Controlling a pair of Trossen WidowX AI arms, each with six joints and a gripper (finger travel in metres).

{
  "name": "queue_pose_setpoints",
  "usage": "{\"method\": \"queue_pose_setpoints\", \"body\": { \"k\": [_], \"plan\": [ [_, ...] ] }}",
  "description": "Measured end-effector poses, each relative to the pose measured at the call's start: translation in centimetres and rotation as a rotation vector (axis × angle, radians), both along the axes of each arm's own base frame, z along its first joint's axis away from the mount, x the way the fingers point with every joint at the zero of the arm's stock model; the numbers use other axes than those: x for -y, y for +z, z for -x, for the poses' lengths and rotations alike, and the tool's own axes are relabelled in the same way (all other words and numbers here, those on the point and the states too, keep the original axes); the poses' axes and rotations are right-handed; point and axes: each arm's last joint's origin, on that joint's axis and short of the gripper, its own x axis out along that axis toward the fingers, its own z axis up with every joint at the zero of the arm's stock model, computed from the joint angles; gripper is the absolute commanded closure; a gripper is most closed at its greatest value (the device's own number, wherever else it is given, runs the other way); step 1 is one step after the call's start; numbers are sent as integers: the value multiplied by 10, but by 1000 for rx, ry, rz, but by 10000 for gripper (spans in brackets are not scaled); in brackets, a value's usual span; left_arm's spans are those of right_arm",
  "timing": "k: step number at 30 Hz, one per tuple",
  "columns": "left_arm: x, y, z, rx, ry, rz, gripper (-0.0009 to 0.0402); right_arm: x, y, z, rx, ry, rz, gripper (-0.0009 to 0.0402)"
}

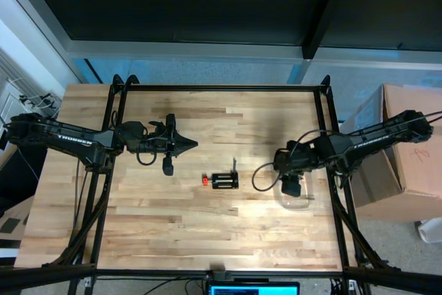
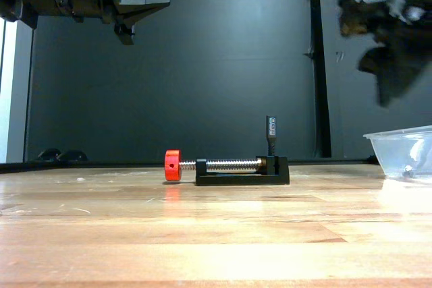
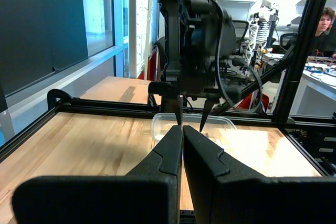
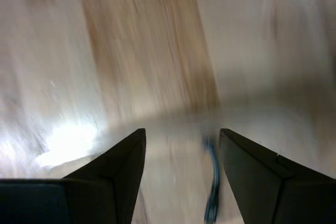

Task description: Remove the USB-C connector from the USB-C receptacle and place in the container

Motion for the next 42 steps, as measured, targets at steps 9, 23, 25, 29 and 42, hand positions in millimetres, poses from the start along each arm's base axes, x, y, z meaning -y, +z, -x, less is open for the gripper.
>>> {"method": "queue_pose_setpoints", "body": {
  "k": [9,23,25,29,42],
  "plan": [
    [0,0,0,0,0,0,393,33,48,-32,320,52,90,290],
    [0,0,0,0,0,0,393,58,53,-48,851,129,160,388],
    [0,0,0,0,0,0,393,58,49,-45,934,117,176,396],
    [0,0,0,0,0,0,393,58,41,-35,1075,63,191,394],
    [0,0,0,0,0,0,393,54,31,-19,1173,65,155,394]
  ]
}}
